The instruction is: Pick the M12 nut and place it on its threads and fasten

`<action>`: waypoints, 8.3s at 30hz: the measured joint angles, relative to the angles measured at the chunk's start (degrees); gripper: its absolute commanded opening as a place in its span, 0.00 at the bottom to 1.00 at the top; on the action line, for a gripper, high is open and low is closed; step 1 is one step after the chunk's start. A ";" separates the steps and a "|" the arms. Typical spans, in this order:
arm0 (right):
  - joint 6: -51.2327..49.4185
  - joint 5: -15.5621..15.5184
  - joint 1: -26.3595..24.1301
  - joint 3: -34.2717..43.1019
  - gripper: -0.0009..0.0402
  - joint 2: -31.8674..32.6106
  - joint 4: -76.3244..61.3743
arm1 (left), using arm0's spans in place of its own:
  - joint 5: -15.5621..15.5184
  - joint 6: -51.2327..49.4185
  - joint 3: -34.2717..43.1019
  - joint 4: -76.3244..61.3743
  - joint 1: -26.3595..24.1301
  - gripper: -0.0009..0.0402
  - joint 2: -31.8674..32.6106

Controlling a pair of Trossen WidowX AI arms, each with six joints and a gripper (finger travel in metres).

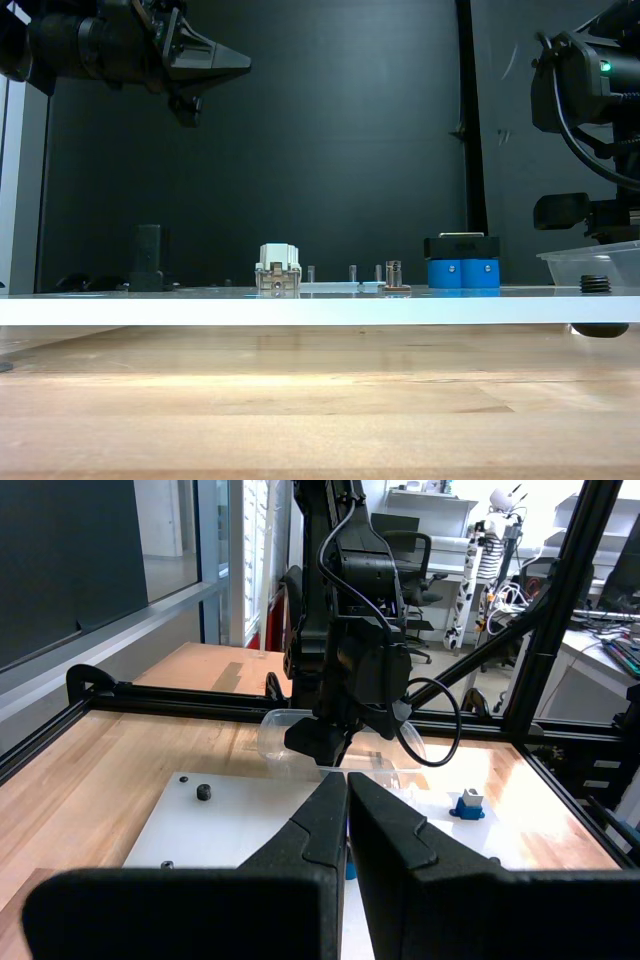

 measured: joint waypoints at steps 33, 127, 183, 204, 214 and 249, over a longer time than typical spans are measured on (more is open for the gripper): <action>0.02 -0.09 -0.04 -0.83 0.09 0.00 1.46 | 0.00 0.00 -0.02 0.00 0.00 0.02 0.00; 8.61 0.81 16.37 59.58 0.02 45.86 -12.24 | 0.00 0.00 0.00 -0.02 0.00 0.02 0.00; 71.38 0.94 15.69 59.60 0.02 46.45 -10.58 | -0.02 0.00 0.00 0.00 0.00 0.02 0.00; 62.93 1.22 15.69 61.05 0.02 42.51 -14.16 | -0.02 0.00 -0.02 0.00 0.00 0.02 0.00; 33.51 -1.86 16.06 59.56 0.02 39.30 -16.33 | -0.02 0.00 -0.02 0.00 0.00 0.02 0.00; 26.58 -1.29 14.86 55.87 0.02 41.31 -11.78 | 0.00 0.00 0.00 -0.02 0.00 0.02 0.00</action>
